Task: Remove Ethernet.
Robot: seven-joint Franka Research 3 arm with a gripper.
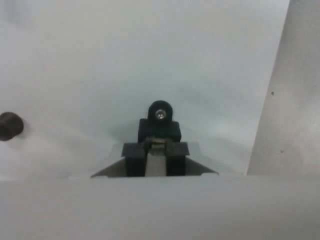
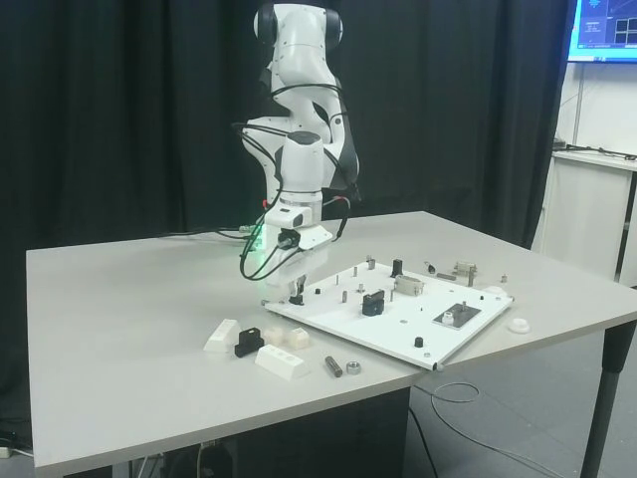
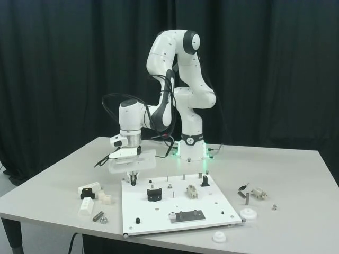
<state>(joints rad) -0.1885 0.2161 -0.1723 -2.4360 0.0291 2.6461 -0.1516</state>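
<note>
The white board point(image 2: 393, 317) lies near the front edge of the grey surface point(image 2: 129, 299), one corner reaching almost to that edge. The jaws point(image 1: 157, 159) are down at the board's corner nearest the arm's base, clenched on a small black plug point(image 1: 159, 131), the Ethernet piece, just above the board. In the second room view the gripper point(image 3: 132, 179) stands upright over that same corner. Beyond that board edge lie loose white blocks point(image 3: 90, 190) and a black clip point(image 3: 87, 195), close by; further out from them the surface is bare. On the board, a black fixture point(image 3: 154, 195) sits well apart from the gripper.
</note>
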